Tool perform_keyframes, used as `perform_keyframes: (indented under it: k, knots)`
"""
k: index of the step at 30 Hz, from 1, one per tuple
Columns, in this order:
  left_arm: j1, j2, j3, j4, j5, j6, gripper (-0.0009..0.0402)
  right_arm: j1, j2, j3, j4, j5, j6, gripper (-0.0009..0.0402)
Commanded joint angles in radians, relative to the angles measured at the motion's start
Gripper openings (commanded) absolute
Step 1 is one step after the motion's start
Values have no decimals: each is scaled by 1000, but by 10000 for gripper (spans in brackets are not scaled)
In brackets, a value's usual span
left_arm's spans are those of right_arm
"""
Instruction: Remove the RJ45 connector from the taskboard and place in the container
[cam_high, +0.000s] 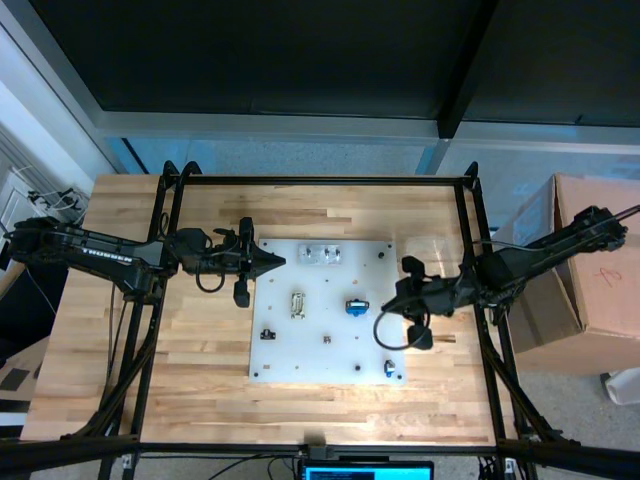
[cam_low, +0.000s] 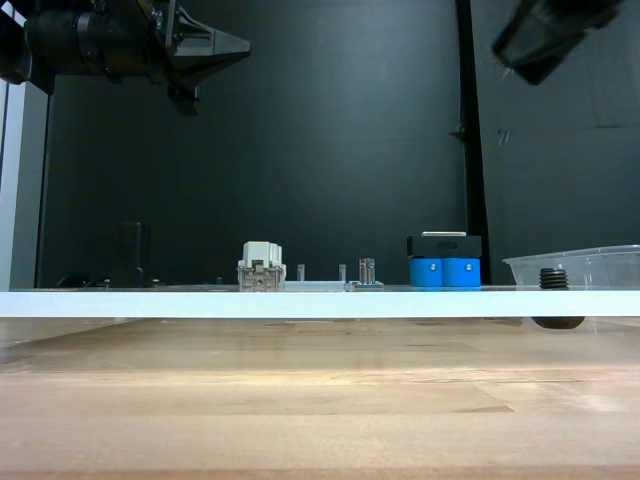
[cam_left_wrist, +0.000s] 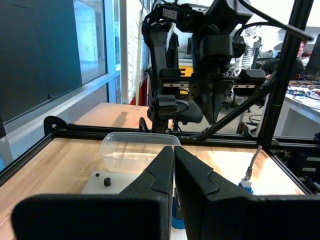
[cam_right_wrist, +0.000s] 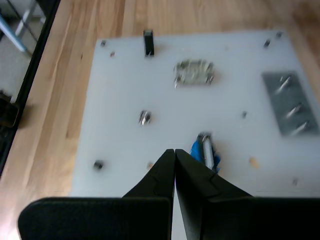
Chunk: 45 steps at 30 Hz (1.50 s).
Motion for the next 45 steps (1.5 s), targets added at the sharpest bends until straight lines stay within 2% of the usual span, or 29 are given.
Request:
perform_keyframes:
  k: [1, 12, 16, 28, 35, 39, 45]
  knots:
    - [0, 0, 0, 0, 0, 0, 0, 51, 2, 12, -63, 0, 69, 0]
    - [0, 0, 0, 0, 0, 0, 0, 181, 33, 102, -271, -2, 250, 0]
    - [0, 0, 0, 0, 0, 0, 0, 192, 107, 179, -355, -14, 252, 0]
    - [0, 0, 0, 0, 0, 0, 0, 203, 352, 390, -533, -114, 253, 0]
    - [0, 0, 0, 0, 0, 0, 0, 219, 432, 420, -532, -116, 262, 1]
    - [0, 0, 0, 0, 0, 0, 0, 226, 456, 418, -530, -114, 289, 24]
    - [0, 0, 0, 0, 0, 0, 0, 231, 491, 418, -521, -112, 330, 106]
